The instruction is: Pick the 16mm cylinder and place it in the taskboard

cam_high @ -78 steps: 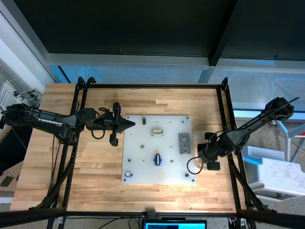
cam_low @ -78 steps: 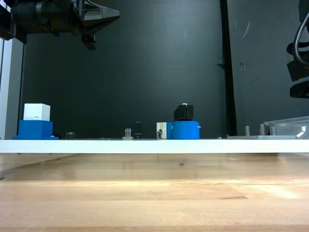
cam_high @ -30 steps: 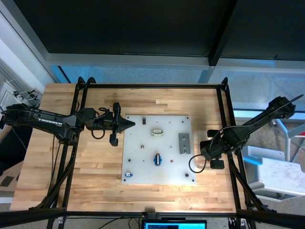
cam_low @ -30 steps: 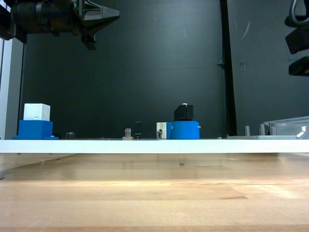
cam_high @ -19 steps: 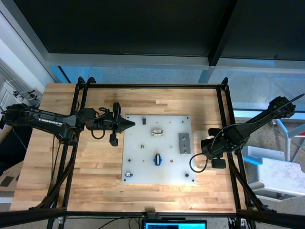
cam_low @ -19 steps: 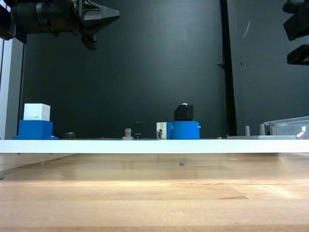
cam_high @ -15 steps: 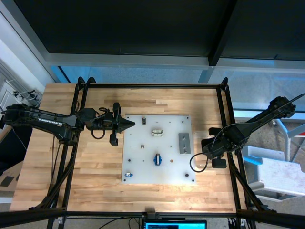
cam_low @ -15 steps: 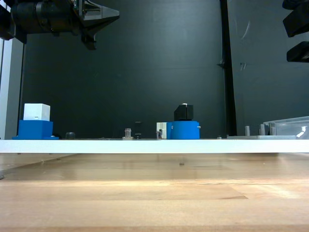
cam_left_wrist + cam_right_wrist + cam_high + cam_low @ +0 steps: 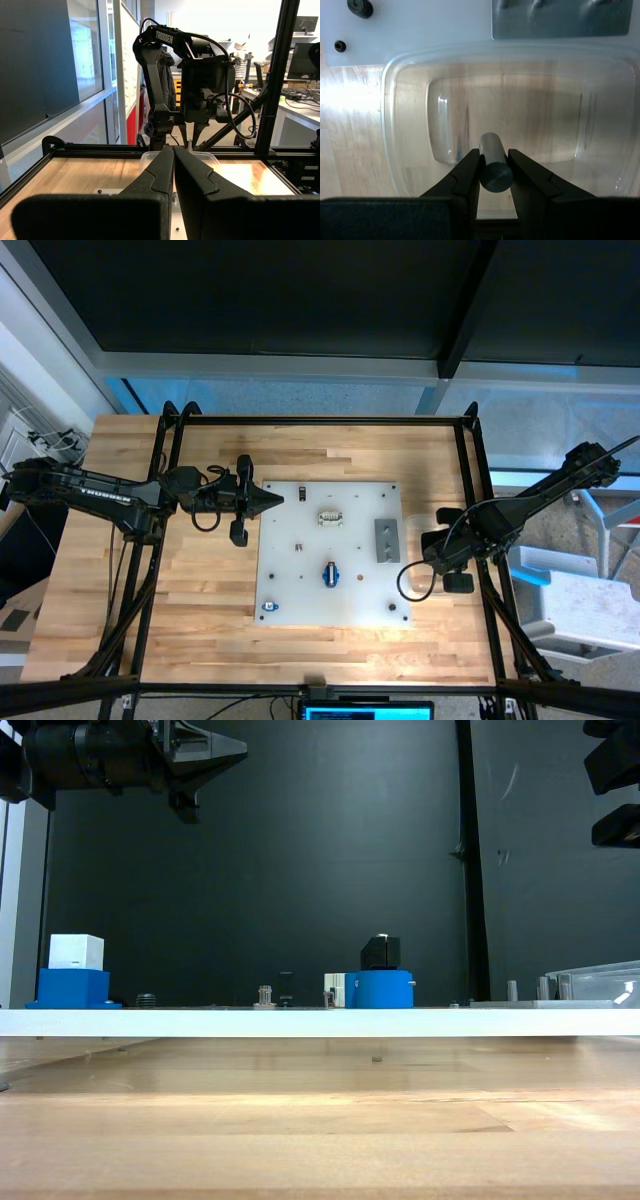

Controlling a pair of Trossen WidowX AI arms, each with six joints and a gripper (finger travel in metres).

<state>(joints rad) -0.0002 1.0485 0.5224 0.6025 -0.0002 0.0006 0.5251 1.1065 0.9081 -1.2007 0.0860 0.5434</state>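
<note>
Above clear tray (image 9: pixel 387 125), just off white board (image 9: pixel 300 580), right edge: right gripper (image 9: pixel 493 161) jaws clamp cylinder (image 9: pixel 496 175) — long axis along jaws, pointing down; board lies inward. Left gripper (image 9: pixel 275 498) hovers by board's left edge, jaws closed.

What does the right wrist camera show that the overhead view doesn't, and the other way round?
Only the right wrist view: the 16mm cylinder clamped between the fingers of the right end effector, held above the clear tray.

Only the high view: the left end effector, shut and raised by the left edge of the taskboard, plus the blue fitting and beige connector on the board.

Both: the taskboard, the clear tray beside its right edge, and the grey metal block.
</note>
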